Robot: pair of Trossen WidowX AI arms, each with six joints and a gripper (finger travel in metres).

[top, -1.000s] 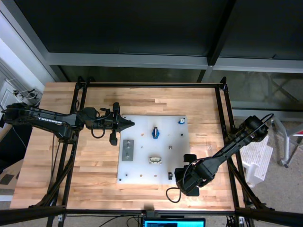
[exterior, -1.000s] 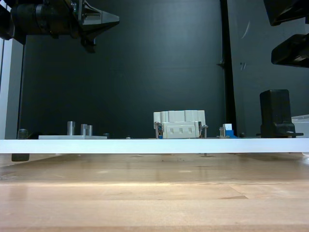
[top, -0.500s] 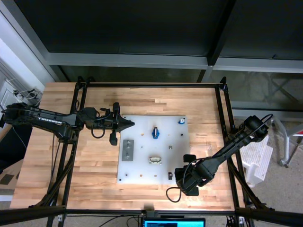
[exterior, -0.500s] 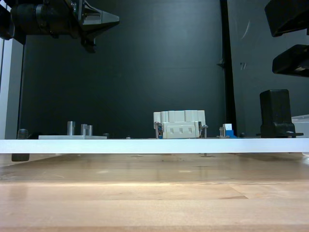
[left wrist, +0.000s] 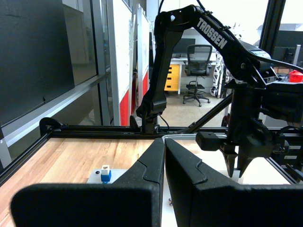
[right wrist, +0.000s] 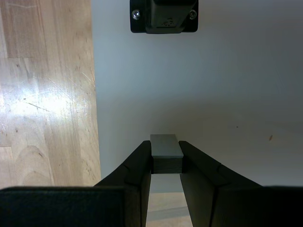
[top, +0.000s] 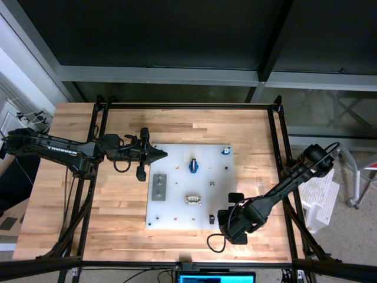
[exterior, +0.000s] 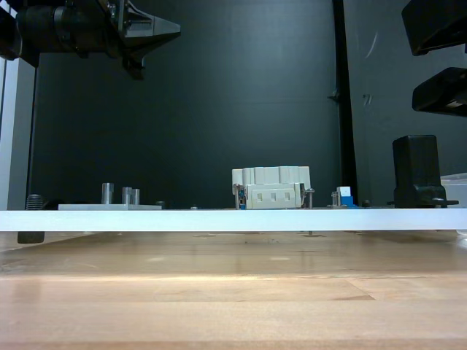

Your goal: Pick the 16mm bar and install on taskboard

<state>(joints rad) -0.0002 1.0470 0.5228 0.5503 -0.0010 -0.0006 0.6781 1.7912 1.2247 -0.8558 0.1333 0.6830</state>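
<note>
**Two fingers clamped on the 16mm bar, low over the board's five o'clock corner**

Two black fingers of the right gripper (right wrist: 166, 160) are squeezed in on the 16mm bar (right wrist: 165, 145), and that's a firm pinch: the little grey piece sits square between the tips, one pad on each side. Under it is the white taskboard (top: 171, 206), and the bar hangs right at the board's edge, with bare wood of the table (top: 118, 218) showing just beside it and through the gap behind the fingers. Whether the bar touches the board, the wrist view doesn't say. Straight ahead of the bar, the black connector (right wrist: 164, 15) stands on the board, apart from it.

From above, the right arm reaches in from four o'clock and its gripper sits over the board's five o'clock corner. Further in, the beige connector (top: 193, 201) is near the middle, the grey block (top: 159, 186) out at nine o'clock, the blue knob (top: 194, 165) towards twelve.

Over at the ten o'clock corner, the left gripper (top: 162, 154) hovers well above the board, its fingers (left wrist: 151, 163) pressed together on nothing, pointing across towards three o'clock.
</note>
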